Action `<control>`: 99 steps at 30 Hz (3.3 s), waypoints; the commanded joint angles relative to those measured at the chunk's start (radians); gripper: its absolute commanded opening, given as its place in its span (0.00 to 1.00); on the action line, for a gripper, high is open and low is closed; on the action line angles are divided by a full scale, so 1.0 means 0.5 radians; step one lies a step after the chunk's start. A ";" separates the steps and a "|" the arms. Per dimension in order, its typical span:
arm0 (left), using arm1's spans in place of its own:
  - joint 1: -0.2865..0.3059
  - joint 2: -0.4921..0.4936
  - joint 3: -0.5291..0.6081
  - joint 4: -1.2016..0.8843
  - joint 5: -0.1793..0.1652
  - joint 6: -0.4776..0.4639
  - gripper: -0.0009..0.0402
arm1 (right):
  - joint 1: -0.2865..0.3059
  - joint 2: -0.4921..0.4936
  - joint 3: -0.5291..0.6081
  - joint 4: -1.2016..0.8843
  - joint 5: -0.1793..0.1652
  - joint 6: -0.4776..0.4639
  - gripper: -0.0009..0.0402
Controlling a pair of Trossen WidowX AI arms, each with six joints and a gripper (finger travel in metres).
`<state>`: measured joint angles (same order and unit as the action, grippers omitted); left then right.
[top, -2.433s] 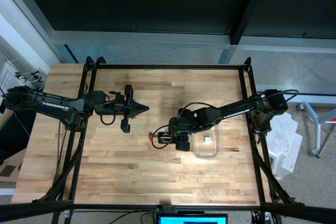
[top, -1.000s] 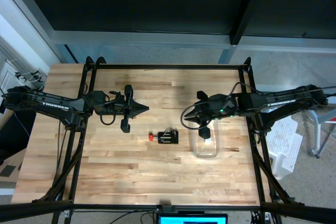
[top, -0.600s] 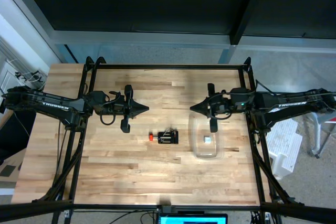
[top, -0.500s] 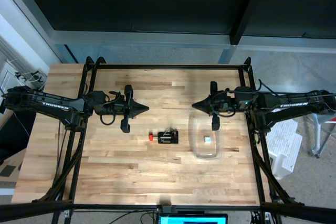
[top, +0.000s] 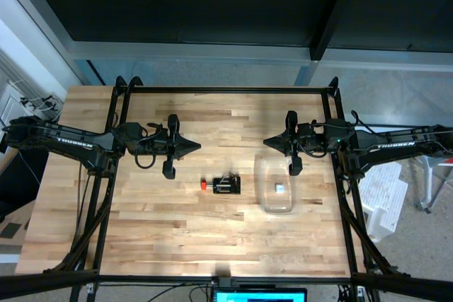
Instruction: Pick the RCA connector and install on taskboard
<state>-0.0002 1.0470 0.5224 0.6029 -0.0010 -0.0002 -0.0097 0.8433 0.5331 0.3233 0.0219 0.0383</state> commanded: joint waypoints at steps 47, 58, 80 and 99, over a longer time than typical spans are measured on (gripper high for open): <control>0.001 0.000 0.001 0.001 0.001 0.000 0.02 | 0.002 0.005 -0.040 0.028 0.007 0.009 0.02; 0.000 0.000 0.001 0.000 0.001 0.001 0.02 | 0.002 0.005 -0.040 0.028 0.006 -0.031 0.02; 0.000 0.000 0.001 0.000 0.001 0.000 0.02 | 0.002 0.005 0.001 0.040 0.007 -0.042 0.02; 0.001 0.001 0.001 0.001 0.001 0.001 0.02 | 0.002 0.007 -0.001 0.036 0.007 -0.042 0.02</control>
<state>-0.0002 1.0470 0.5224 0.6029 -0.0006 -0.0002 -0.0090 0.8459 0.5331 0.3408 0.0250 0.0166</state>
